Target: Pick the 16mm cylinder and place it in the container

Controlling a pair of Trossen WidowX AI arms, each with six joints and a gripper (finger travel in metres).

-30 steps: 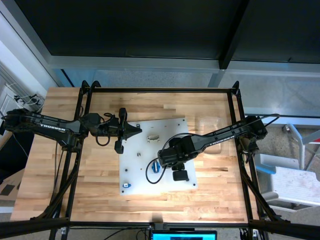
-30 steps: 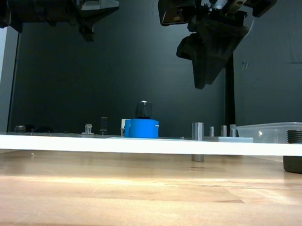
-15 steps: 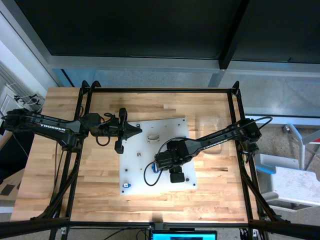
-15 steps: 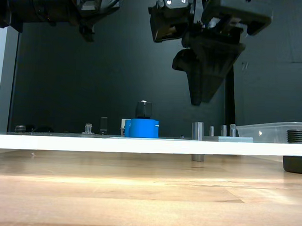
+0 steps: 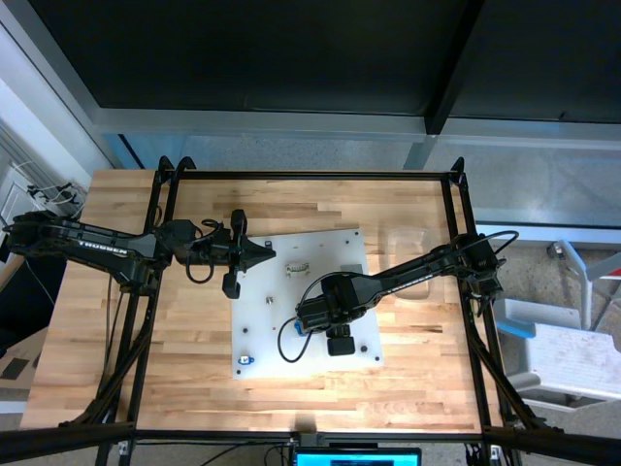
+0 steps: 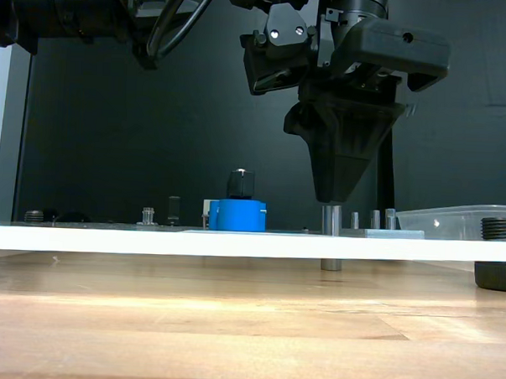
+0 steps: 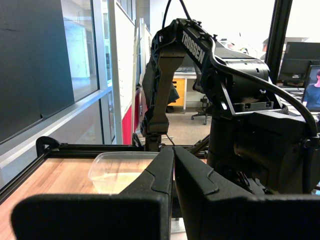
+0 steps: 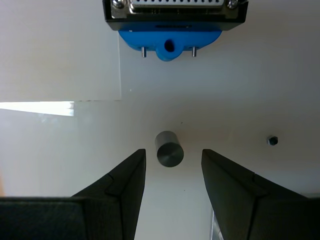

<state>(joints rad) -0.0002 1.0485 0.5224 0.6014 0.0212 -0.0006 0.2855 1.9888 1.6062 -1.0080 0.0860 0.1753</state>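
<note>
My right pincer (image 8: 172,151) hangs point-down over the white board (image 8: 60,75) with its fingers (image 8: 125,180) spread wide and nothing in them. The little silver peg (image 8: 169,148) stands upright on the board straight below me. It sits in the gap between my two fingers and touches neither. Seen from tabletop height, my fingertips hang just over its round top. Beyond the peg, past my fingertips, a blue-backed plug (image 8: 170,35) is fixed to the board.

The clear tub (image 5: 408,264) rests on the wooden tabletop (image 5: 146,369) just off the board's edge. It is well away from my right pincer, back along that arm.

My left pincer (image 5: 262,254) is held high near the board's opposite side, far from the peg. Its fingers are pressed together on nothing.
</note>
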